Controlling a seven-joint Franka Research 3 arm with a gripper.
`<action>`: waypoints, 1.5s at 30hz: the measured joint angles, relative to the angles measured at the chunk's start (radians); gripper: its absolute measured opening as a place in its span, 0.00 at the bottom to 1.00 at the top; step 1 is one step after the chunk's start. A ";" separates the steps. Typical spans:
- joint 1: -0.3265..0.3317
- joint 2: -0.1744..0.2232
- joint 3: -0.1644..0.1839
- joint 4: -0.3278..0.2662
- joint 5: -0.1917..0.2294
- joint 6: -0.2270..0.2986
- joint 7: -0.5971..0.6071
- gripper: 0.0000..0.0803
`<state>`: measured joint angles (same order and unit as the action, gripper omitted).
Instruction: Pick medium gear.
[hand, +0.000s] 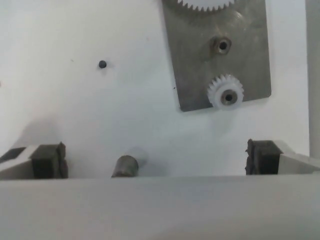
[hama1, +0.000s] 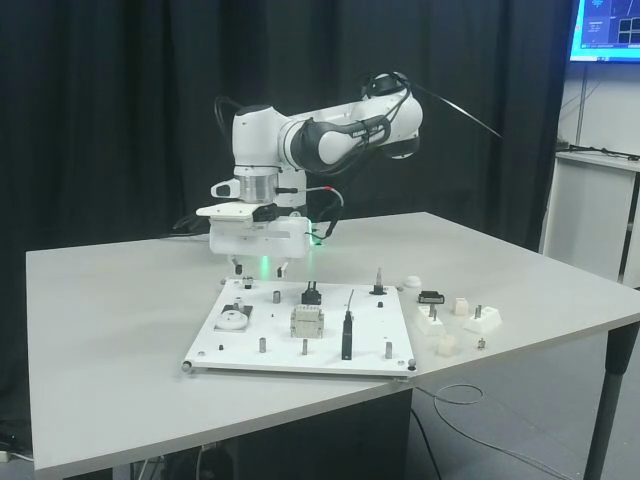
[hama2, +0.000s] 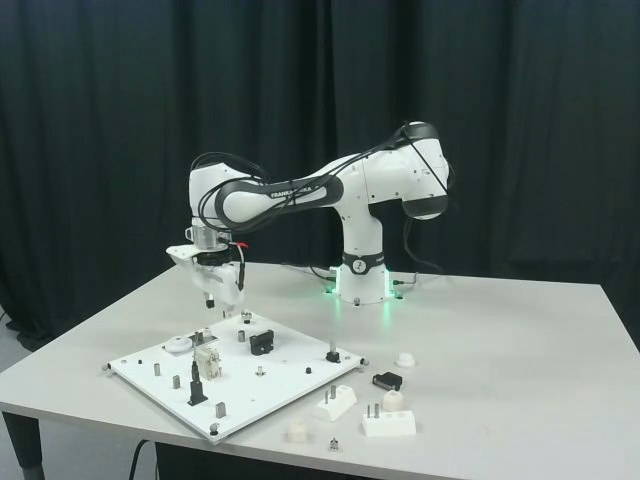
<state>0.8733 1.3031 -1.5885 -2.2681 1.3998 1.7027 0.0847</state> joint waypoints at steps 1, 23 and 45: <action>0.000 0.000 0.000 0.000 0.000 0.001 0.000 1.00; 0.005 -0.002 -0.004 0.005 0.012 0.013 0.000 1.00; 0.074 -0.013 -0.031 0.006 0.034 -0.016 -0.028 1.00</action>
<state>0.9476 1.2901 -1.6191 -2.2621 1.4340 1.6864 0.0568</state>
